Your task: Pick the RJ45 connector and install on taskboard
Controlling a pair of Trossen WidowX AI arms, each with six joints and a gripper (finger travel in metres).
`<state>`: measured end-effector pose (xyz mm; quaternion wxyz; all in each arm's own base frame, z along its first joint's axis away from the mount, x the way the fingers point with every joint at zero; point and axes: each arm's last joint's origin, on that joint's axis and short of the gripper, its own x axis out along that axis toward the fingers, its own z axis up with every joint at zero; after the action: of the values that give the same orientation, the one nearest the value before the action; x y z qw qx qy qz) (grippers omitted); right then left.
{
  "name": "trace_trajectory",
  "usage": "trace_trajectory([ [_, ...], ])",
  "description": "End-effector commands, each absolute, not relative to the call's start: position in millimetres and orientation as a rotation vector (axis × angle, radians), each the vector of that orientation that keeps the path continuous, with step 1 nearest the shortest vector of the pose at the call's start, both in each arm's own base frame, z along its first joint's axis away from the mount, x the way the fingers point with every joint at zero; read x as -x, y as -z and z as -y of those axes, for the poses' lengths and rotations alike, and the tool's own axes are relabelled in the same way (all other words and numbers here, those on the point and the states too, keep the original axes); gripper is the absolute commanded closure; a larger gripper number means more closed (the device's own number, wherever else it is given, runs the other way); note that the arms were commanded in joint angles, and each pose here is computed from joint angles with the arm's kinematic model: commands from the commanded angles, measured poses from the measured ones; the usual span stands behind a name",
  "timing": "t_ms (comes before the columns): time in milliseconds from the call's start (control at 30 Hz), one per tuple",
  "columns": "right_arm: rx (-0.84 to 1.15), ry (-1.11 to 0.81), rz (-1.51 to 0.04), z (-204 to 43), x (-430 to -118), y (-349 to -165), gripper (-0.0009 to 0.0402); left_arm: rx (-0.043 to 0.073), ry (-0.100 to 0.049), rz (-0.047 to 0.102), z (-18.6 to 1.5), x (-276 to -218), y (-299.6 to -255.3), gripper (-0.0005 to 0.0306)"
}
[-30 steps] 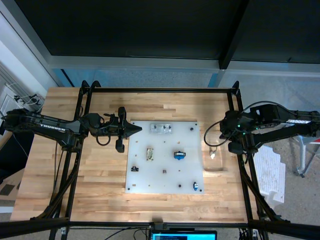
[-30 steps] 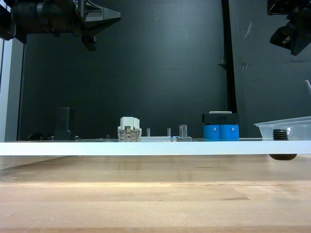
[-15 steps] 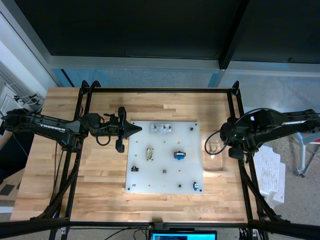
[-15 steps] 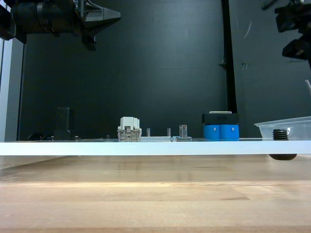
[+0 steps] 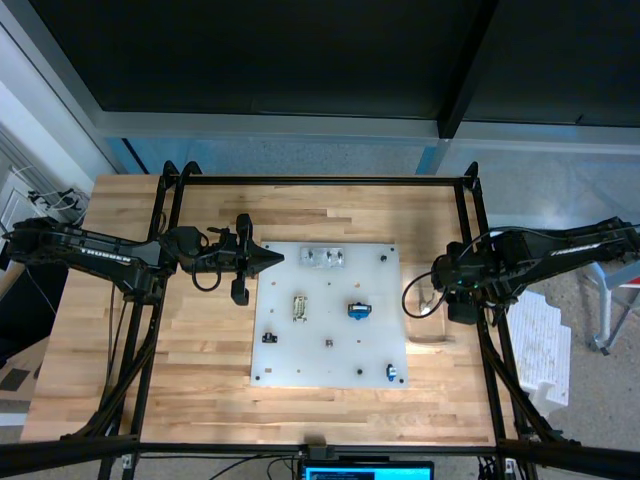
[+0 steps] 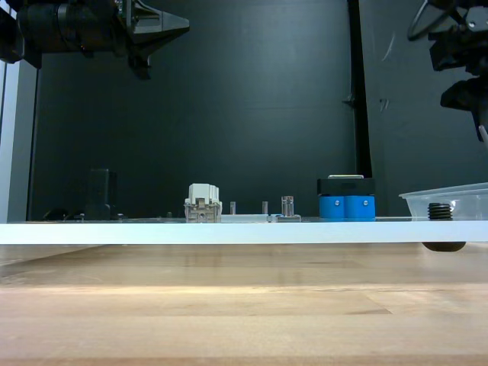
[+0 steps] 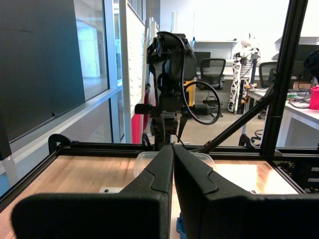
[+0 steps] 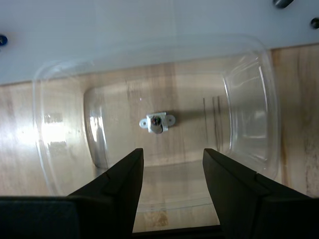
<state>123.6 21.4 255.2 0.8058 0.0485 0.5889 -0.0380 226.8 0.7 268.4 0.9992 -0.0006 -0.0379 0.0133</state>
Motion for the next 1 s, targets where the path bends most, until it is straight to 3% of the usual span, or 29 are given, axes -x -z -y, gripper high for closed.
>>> trace_trajectory([
  [33,-0.095,0.065,-1.247,-24,-126,-247.8,0.0226,0.001,-0.027,0.076,-0.8,-226.8,-268.6,0.0300],
  [433,-0.066,0.030,-1.254,-31,-134,-220.5,0.0228,0.001,-0.027,0.076,-0.7,-226.8,-268.6,0.0300],
  [1000,-0.012,0.048,-1.328,-35,-146,-206.8,0.0228,0.001,-0.027,0.076,-0.8,-226.8,-268.6,0.0300],
])
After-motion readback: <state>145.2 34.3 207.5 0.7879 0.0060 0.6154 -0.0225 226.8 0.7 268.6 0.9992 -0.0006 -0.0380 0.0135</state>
